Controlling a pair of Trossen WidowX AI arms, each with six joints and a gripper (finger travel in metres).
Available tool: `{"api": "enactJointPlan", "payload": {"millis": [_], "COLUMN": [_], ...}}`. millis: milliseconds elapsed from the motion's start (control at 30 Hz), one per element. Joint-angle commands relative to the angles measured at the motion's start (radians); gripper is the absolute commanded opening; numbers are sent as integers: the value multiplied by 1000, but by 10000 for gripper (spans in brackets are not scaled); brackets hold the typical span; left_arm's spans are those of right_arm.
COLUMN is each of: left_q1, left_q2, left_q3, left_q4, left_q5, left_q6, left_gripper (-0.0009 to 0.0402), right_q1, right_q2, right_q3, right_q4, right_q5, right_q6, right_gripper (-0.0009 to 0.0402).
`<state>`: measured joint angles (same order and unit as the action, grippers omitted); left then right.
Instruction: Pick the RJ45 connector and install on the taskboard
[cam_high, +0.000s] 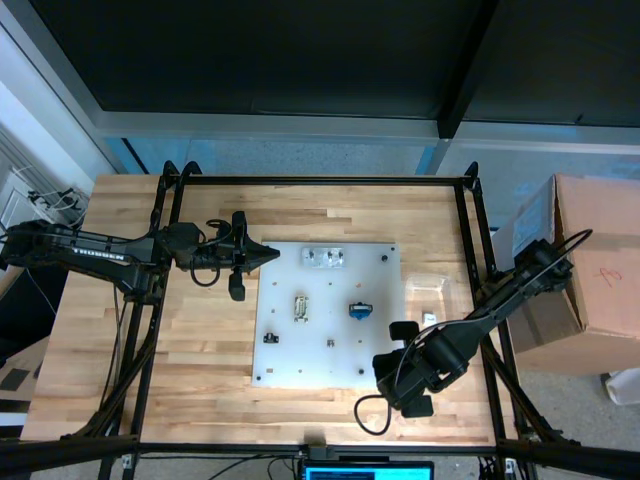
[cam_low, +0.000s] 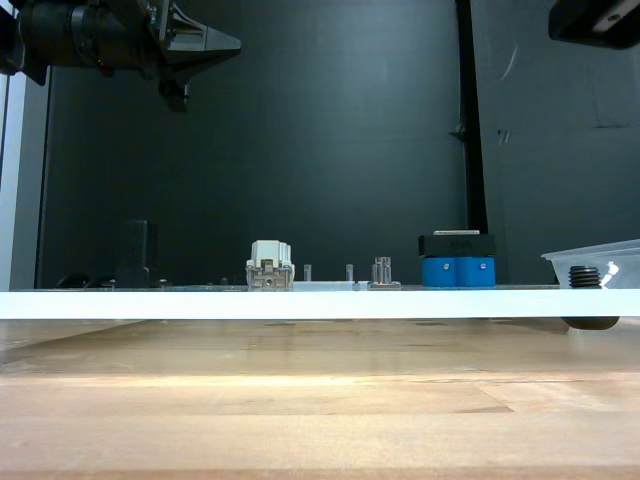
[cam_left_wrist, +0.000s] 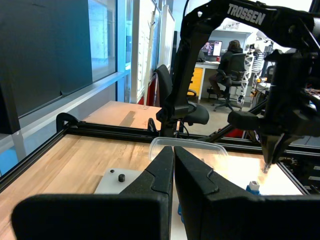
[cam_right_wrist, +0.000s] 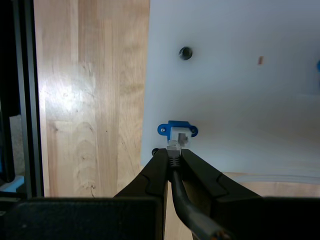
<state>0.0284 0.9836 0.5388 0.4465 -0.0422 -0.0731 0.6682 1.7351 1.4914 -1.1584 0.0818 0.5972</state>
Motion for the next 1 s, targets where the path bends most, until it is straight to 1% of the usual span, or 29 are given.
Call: {"api": "enactJointPlan", "payload": {"millis": [33,367,533,633,1000], "left_q1": [0,0,0,0,0], "left_q2": [0,0,0,0,0], "left_q3": [0,0,0,0,0], "left_q4": [0,0,0,0,0], "left_q5": [0,0,0,0,0], "left_q6": [0,0,0,0,0], "left_gripper": [0,0,0,0,0], "right_q1": [2,2,-23,-40,-43], "right_q2": [-8,-13,-43,-48,-45], "right_q3": [3,2,-46,-71,-95], "right_q4": [3,6,30,44,83], "right_q5": [-3,-2,3,-5,-4], "right_q6": [0,-7,-31,-39,-40], "right_gripper": [0,0,0,0,0]}}
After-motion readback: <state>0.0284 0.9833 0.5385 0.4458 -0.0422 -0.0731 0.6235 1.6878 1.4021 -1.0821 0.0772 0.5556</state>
